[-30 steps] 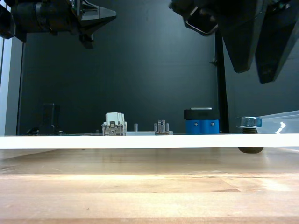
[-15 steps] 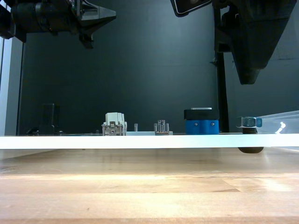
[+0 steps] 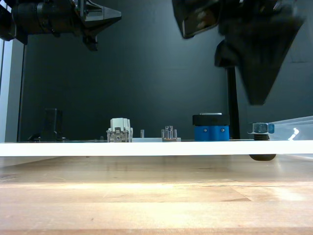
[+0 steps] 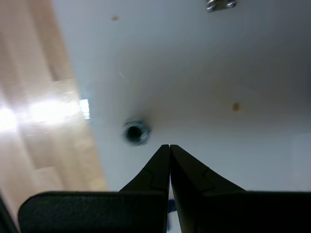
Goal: Pick the M12 fastener and fasten on the M12 threads
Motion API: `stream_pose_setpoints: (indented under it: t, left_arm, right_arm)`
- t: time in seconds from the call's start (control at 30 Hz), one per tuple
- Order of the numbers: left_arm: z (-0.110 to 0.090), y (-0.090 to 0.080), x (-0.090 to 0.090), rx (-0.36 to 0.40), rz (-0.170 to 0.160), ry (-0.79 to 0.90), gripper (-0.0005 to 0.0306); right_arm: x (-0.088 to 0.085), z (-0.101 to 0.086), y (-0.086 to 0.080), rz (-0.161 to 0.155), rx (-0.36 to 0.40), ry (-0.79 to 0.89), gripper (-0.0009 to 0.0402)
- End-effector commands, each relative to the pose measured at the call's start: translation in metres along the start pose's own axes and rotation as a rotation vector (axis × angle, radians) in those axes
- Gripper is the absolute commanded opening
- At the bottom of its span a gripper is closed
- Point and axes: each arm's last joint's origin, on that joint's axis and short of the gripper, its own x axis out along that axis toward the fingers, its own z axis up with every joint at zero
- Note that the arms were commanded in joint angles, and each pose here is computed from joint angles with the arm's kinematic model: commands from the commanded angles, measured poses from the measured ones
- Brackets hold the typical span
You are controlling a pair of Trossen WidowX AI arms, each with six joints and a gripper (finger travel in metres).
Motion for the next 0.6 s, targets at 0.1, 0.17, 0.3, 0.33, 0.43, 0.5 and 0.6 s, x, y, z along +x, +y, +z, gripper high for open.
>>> stream_pose_setpoints:
  t: [0.1,0.17,0.3,0.33,0.43,0.5,0.6]
  left_arm:
    - [0.000,0.000,0.000,0.000,0.000,-0.001,0.0000]
    - [0.000,0.000,0.000,0.000,0.000,-0.001,0.0000]
    - [0.000,0.000,0.000,0.000,0.000,-0.001,0.0000]
    - [0.000,0.000,0.000,0.000,0.000,0.000,0.0000]
    - [0.000,0.000,0.000,0.000,0.001,0.000,0.0000]
    - [0.000,0.000,0.000,0.000,0.000,0.000,0.0000]
    - [0.000,0.000,0.000,0.000,0.000,0.000,0.0000]
  right_arm:
    - [0.009,-0.002,-0.002,-0.002,-0.021,0.010,0.0000]
    - [0.013,-0.003,-0.002,0.000,-0.026,0.009,0.0000]
    - [0.016,-0.004,-0.001,0.005,-0.025,0.001,0.0000]
    - [0.016,-0.003,-0.001,0.009,-0.025,-0.004,0.0000]
    - [0.016,-0.002,0.000,0.015,-0.026,-0.012,0.0000]
    - [0.018,-0.002,0.001,0.017,-0.028,-0.014,0.0000]
    - [0.022,-0.001,0.001,0.013,-0.029,-0.006,0.0000]
